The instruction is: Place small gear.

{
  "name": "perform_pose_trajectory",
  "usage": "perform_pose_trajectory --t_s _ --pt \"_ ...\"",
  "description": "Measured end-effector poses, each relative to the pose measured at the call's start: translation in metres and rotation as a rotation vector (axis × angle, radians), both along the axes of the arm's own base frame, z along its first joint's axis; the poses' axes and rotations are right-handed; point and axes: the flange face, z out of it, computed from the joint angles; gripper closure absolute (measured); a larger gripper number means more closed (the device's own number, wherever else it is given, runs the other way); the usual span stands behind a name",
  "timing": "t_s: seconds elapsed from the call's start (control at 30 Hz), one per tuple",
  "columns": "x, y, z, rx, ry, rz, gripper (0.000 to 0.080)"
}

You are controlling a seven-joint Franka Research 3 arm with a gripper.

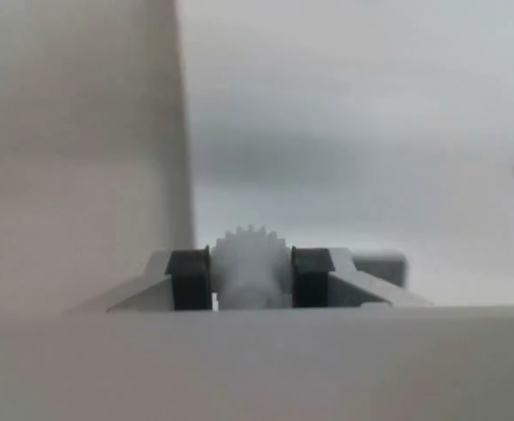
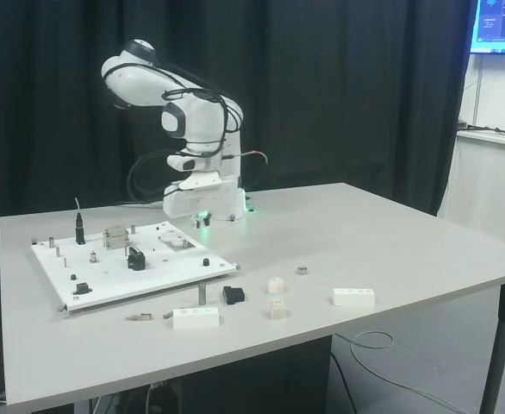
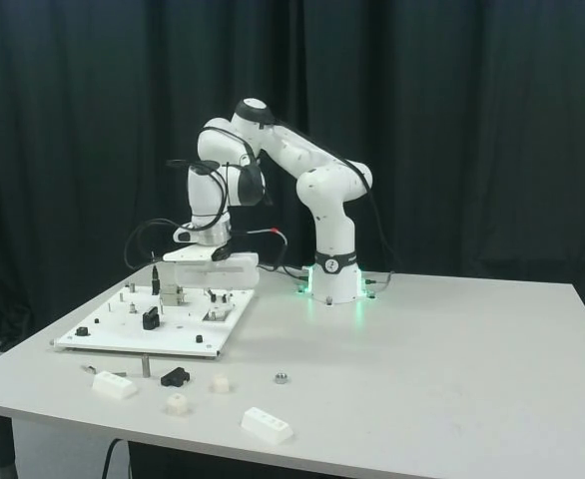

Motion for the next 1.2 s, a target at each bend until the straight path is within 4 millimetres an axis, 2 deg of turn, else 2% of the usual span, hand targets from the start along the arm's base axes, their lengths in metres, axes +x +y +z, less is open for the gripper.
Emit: perform_pose_trajectory --t_s 0.47,0.87,1.2 --pt "0.030 0.059 -0.010 0.044 -0.022 0.032 0.0609" --pt "0.040 0.103 -0.041 0.032 0.028 0.048 0.0609" --pt "0.044 0.126 -0.069 0.014 0.036 0.051 0.0609"
